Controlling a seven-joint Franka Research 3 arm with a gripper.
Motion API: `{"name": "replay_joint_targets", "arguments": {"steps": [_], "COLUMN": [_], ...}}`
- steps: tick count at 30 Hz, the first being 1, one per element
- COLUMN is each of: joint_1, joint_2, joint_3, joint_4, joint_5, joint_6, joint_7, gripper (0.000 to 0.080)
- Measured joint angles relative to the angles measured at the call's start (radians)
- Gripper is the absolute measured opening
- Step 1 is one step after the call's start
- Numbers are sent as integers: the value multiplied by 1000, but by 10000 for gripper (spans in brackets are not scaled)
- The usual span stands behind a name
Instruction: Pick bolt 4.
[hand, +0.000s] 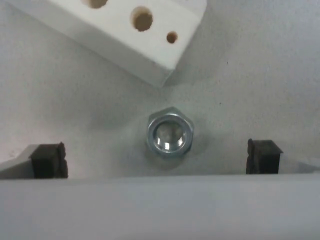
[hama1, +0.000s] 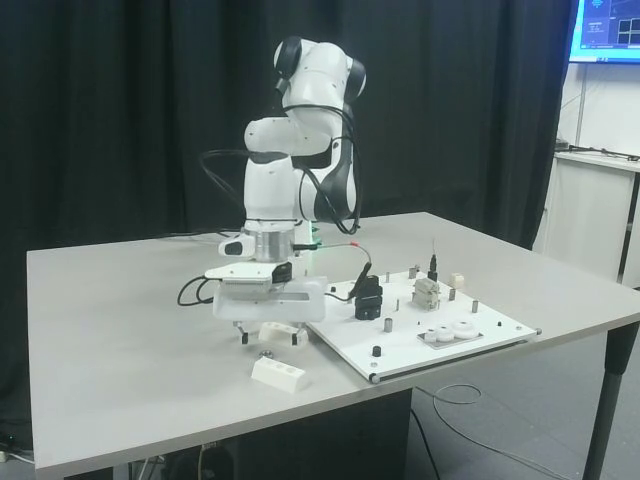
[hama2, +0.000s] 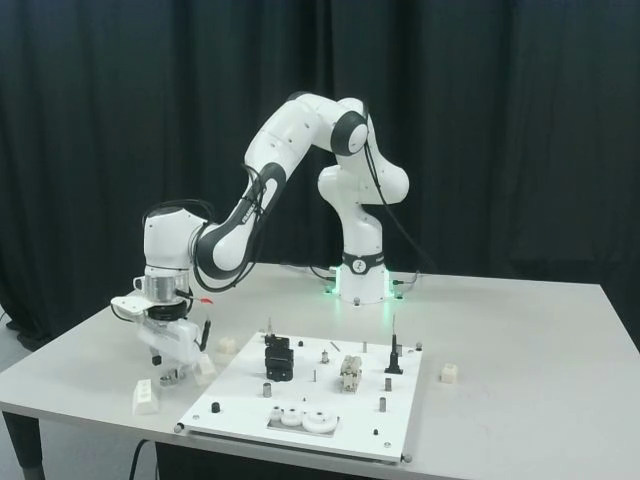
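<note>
In the wrist view a grey metal hex piece (hand: 170, 136), seen end-on with a shiny hollow centre, stands on the grey table. My gripper (hand: 156, 158) is open, its two black fingertips (hand: 48, 160) set wide apart on either side of the piece, not touching it. From the first room view the gripper (hama1: 268, 336) hangs low over the table with the small metal piece (hama1: 265, 353) just under it. In the second room view the gripper (hama2: 170, 374) is near the table's front left, and the piece is too small to make out.
A white block with holes (hand: 131, 31) lies close beyond the piece, also seen as the white block (hama1: 278, 373) and the white block (hama2: 146, 396). A white assembly board (hama1: 445, 352) with small parts lies beside the gripper. Small white blocks (hama2: 226, 347) sit nearby.
</note>
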Motion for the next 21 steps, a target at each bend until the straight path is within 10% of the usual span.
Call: {"name": "replay_joint_targets", "arguments": {"steps": [21], "joint_1": [-6], "joint_2": [16], "joint_3": [0], "joint_4": [1], "joint_5": [0], "joint_6": [-16], "joint_7": [-13], "gripper": [800]}}
